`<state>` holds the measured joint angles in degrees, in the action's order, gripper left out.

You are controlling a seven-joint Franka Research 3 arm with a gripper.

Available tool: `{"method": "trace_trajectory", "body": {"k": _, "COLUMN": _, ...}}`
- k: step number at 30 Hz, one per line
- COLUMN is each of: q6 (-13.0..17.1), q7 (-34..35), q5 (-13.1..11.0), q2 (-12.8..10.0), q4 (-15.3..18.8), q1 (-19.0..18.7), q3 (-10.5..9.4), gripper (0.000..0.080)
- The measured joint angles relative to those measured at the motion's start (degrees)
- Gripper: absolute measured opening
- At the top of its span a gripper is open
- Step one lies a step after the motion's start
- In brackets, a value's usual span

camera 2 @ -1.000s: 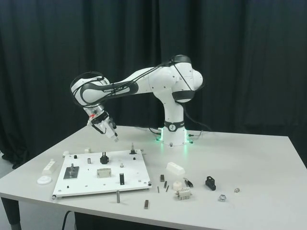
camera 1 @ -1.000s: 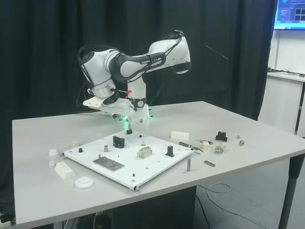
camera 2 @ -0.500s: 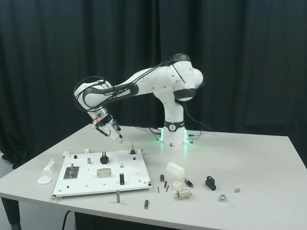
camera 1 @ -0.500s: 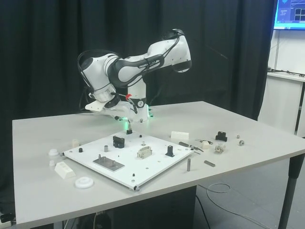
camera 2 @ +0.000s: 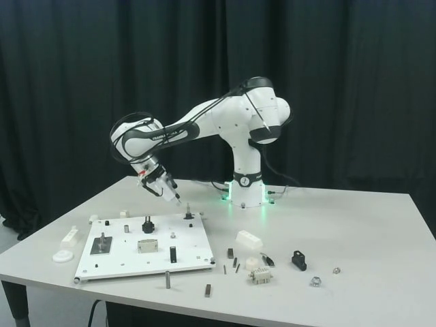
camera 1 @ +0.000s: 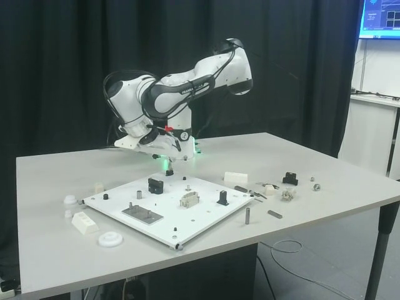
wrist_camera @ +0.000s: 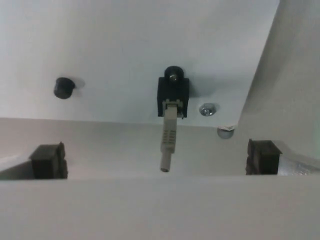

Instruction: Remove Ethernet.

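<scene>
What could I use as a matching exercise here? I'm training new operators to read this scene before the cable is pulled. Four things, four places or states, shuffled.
Things:
1. Ethernet plug
2. grey metal plate
3. white disc
4. gripper

Places or states:
A. lying on the table, off the board
B. seated in the black socket
C. lying flat on the white board
D. in the air, fingers open, holding nothing

Pairs: 1-B, 2-C, 3-A, 4-D
</scene>
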<state>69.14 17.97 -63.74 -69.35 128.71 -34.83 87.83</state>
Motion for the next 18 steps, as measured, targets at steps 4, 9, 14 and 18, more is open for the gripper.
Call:
{"method": "trace_trajectory", "body": {"k": 4, "q6": 0.3, "q7": -0.2, "q5": 0.0, "q2": 0.0, "q4": 0.9, "q1": -0.6, "q3": -0.16, "gripper": 0.08}}
{"method": "trace_trajectory", "body": {"k": 9, "q6": 0.8, "q7": -0.9, "q5": 0.0, "q2": 0.0, "q4": 2.0, "q1": -1.3, "q3": -0.47, "gripper": 0.08}}
{"method": "trace_trajectory", "body": {"k": 14, "q6": 1.3, "q7": -1.3, "q5": 0.0, "q2": 0.0, "q4": 3.3, "q1": -2.1, "q3": -0.82, "gripper": 0.08}}
{"method": "trace_trajectory", "body": {"k": 18, "q6": 1.7, "q7": -1.7, "q5": -0.1, "q2": 0.0, "q4": 4.1, "q1": -2.5, "q3": -1.23, "gripper": 0.08}}
